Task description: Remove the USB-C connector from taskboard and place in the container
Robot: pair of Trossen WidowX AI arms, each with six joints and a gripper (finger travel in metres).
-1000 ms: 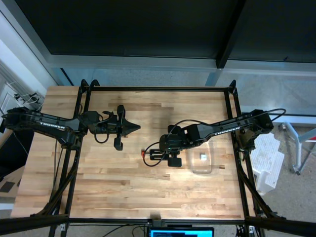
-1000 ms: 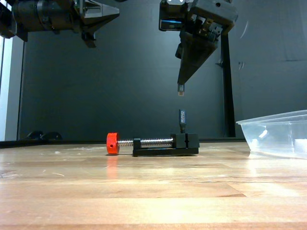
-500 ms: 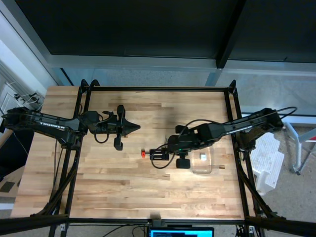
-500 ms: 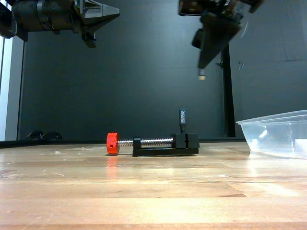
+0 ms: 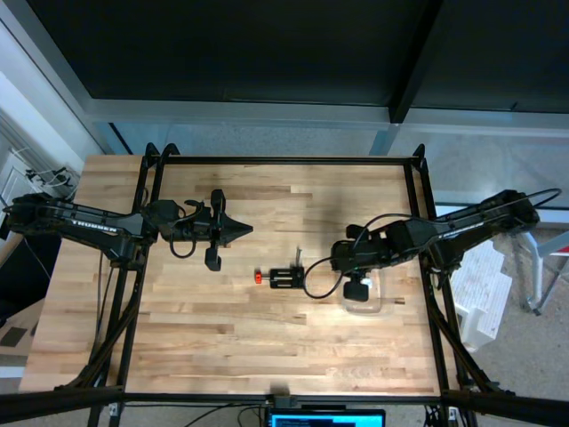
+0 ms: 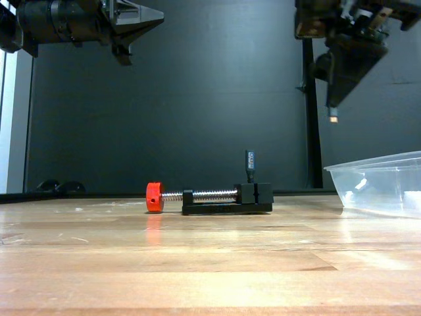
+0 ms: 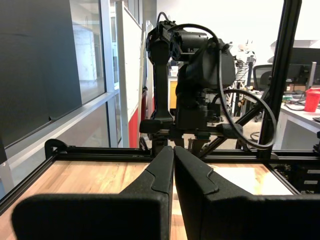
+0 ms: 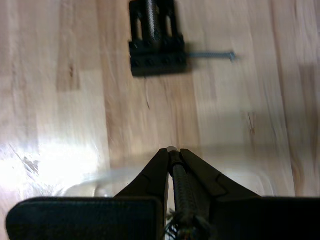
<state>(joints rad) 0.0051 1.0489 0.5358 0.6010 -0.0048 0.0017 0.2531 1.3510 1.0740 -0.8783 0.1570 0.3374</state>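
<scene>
1. While the right tool hangs high above the desk, it is pinched tight on the USB-C connector. Only a pale tip pokes out below the fingertips.
2. The connector is off the taskboard, up in the air near the container, about over its left rim. You can't tell from these views whether it is fully inside the rim line.
3. The left tool is parked high on the far left, well apart from the taskboard. Its fingers are pressed together on nothing.
4. Handling, as a judgement: the connector is tiny, light, stiff and probably smooth.
   - It can twist or slip between the pads, or cling to one on release.
   - Hold it on its flat sides, as the grip looks now, and don't over-squeeze.
   - The container is light and may slide if bumped.
5. The low view gives you height: the connector is well above the rim, and a thin pin stands upright on the taskboard with the orange-red knob at the far end.
6. The right wrist view shows what the low view can't: the grip itself, with the connector straight between the fingers and the clear rim curving beneath.
7. The high view hides the connector under the right tool, but it shows the layout: the taskboard just beside the container.
</scene>
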